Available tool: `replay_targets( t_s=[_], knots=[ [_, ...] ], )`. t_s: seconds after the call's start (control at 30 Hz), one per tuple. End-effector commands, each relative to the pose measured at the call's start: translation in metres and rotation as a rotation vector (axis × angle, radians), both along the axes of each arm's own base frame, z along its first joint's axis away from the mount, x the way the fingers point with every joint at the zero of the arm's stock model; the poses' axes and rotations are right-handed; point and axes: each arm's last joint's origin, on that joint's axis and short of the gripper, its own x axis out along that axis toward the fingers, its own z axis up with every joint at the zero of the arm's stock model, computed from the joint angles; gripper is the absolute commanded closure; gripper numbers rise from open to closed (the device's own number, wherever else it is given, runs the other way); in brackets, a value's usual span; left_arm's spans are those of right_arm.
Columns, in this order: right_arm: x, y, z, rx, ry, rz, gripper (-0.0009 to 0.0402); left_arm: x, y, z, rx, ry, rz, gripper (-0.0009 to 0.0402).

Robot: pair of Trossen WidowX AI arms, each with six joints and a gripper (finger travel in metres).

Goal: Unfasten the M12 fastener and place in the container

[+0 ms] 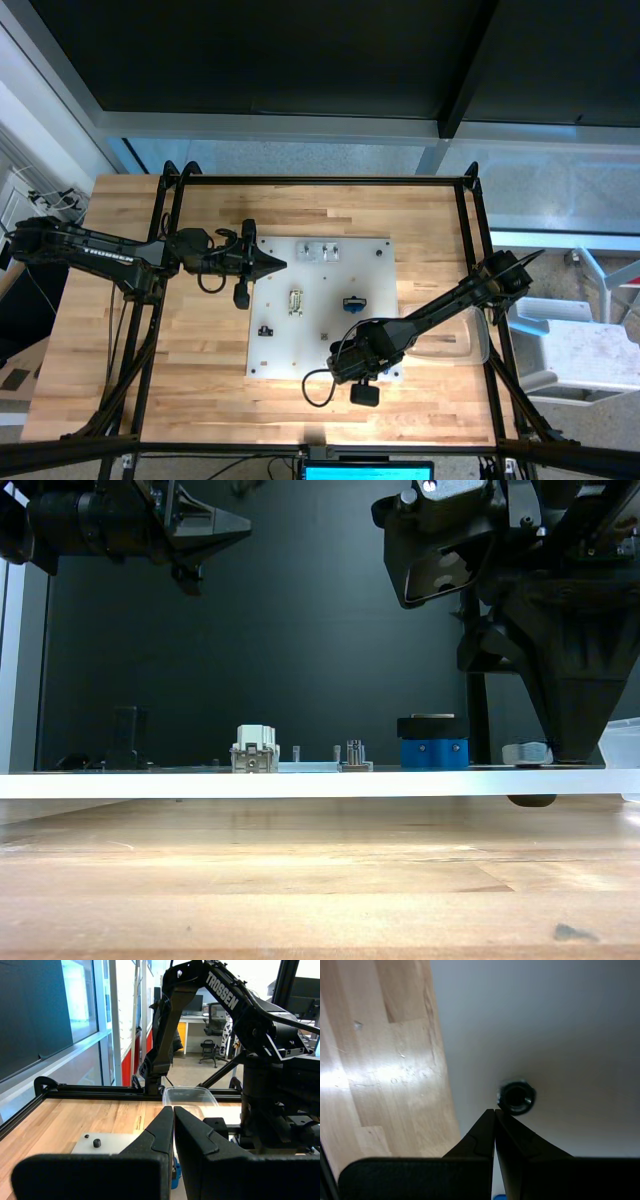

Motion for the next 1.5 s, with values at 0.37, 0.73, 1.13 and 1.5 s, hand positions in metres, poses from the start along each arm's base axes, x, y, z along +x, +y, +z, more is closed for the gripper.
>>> replay_targets(
  t_s=[0.37,0.73,1.13,1.5],
  knots=[
    [-0.007,-0.006,0.020,-0.132,-0.021,-0.124,0.0393,0.000,0.000,0.000,0.000,0.000,0.000,0.0393],
    [-0.003,0.005,0.025,0.095,0.024,-0.048,0.0393,0.000,0.000,0.000,0.000,0.000,0.000,0.0393],
    [0.008,0.009,0.004,0.067,-0.003,-0.018,0.0393,0.000,0.000,0.000,0.000,0.000,0.000,0.0393],
    [0.008,0.005,0.004,0.017,-0.004,-0.022,0.0393,0.000,0.000,0.000,0.000,0.000,0.000,0.0393]
  ],
)
